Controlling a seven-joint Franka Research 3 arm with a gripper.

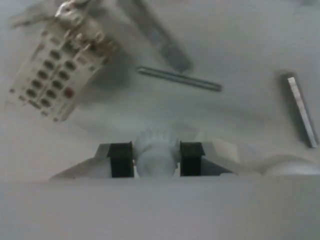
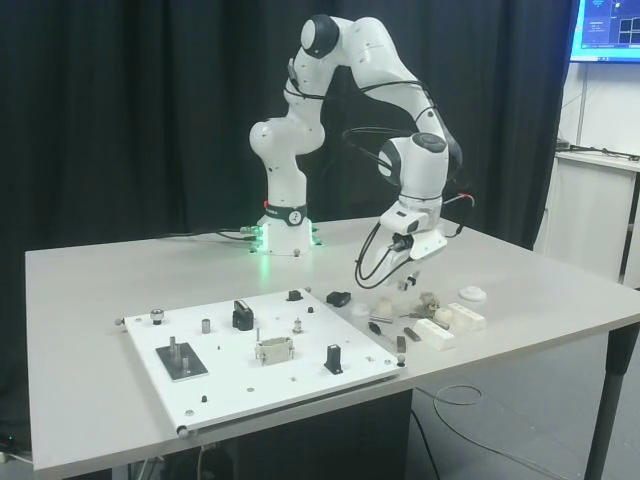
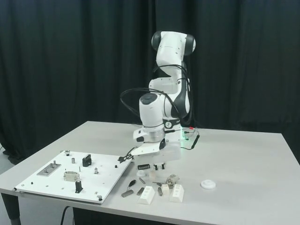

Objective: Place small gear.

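Gripper clamps the small gear between both fingers, raised above the table, beside the white board.

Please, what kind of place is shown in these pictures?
Probably a robotics lab or test cell. A white arm is bolted on a grey table, black curtains enclose the space, and a white assembly board with fixtures lies on the table.

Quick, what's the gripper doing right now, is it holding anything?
Gripper: shut on the small white gear, which sits between its two black fingers, held above the table.
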